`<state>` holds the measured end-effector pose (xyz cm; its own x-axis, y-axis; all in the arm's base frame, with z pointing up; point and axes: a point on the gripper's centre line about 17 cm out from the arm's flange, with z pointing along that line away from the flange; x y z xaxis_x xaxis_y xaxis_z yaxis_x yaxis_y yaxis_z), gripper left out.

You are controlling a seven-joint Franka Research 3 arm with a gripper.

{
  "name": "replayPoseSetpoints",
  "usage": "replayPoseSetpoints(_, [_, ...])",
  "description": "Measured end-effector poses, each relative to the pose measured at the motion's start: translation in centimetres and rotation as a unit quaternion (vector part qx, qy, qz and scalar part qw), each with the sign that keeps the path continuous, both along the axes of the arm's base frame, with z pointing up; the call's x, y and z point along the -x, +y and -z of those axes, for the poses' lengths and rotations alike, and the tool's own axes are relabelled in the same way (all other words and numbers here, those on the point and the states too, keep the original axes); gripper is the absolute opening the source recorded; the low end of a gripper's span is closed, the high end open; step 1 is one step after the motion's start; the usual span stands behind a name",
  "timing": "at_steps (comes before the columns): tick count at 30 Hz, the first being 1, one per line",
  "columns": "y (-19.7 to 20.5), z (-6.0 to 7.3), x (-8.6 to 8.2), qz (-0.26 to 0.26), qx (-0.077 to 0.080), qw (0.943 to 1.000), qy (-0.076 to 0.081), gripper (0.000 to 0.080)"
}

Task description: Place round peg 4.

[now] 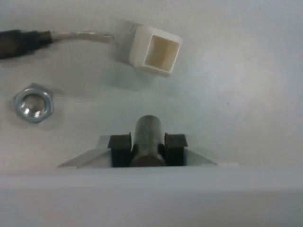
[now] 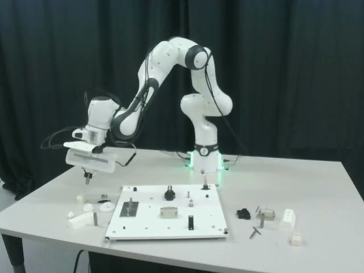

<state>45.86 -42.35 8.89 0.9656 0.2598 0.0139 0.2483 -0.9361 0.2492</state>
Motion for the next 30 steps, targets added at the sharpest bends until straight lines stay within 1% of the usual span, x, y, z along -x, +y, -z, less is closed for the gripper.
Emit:
replayPoseSetpoints(6, [-0.5,1.3,0.0,0.005,-0.021,0.9997,0.007,0.0145])
replayPoseSetpoints(16, [-0.5,1.6,0.6,0.012,-0.052,0.9984,0.020,0.0145])
replayPoseSetpoints(23, [0.4,1.9,0.5,0.011,-0.079,0.9967,0.015,0.0145])
replayPoseSetpoints(30, [0.6,2.4,0.4,0.006,-0.093,0.9957,0.002,0.0145])
